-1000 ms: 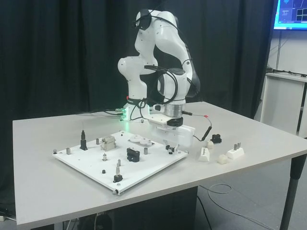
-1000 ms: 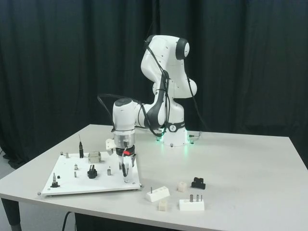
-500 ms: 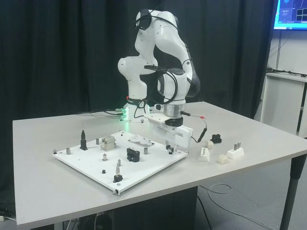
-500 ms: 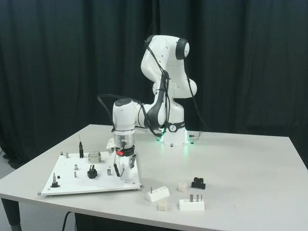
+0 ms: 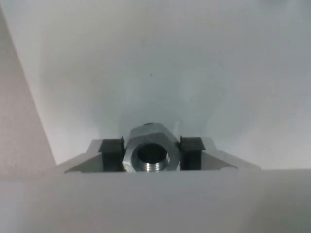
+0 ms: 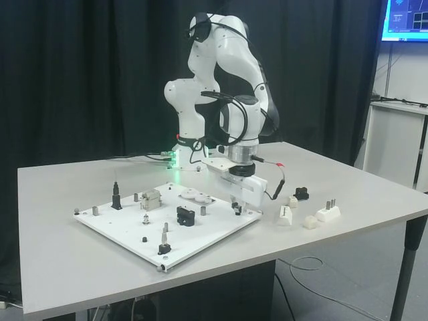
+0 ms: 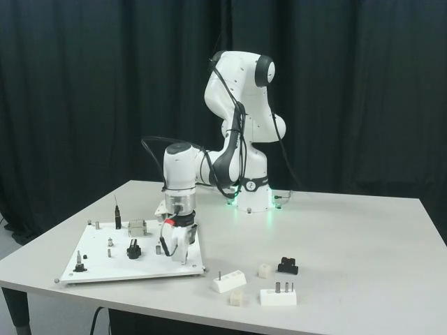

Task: Insert bolt 4.

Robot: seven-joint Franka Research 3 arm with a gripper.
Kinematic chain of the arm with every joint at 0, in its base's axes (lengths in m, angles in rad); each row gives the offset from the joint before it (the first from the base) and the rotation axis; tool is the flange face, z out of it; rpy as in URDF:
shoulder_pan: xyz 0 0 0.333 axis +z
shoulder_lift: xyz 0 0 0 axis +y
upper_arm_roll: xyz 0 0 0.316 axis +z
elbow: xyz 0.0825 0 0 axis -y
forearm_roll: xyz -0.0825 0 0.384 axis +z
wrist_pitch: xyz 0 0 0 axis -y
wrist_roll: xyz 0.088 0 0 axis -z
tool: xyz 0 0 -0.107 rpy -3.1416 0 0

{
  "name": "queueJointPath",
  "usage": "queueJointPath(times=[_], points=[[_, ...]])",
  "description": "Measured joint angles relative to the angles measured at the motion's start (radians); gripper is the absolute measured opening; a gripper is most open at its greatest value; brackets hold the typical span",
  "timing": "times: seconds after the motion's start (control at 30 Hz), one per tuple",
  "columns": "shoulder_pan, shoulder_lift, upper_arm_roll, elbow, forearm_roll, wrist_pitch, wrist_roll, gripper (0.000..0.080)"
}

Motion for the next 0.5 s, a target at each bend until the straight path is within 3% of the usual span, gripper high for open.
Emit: queueJointPath(times=[0.5], points=[[0.0, 0.0, 0.0, 0.001, 0.0, -0.003, 0.07, 0.0243]])
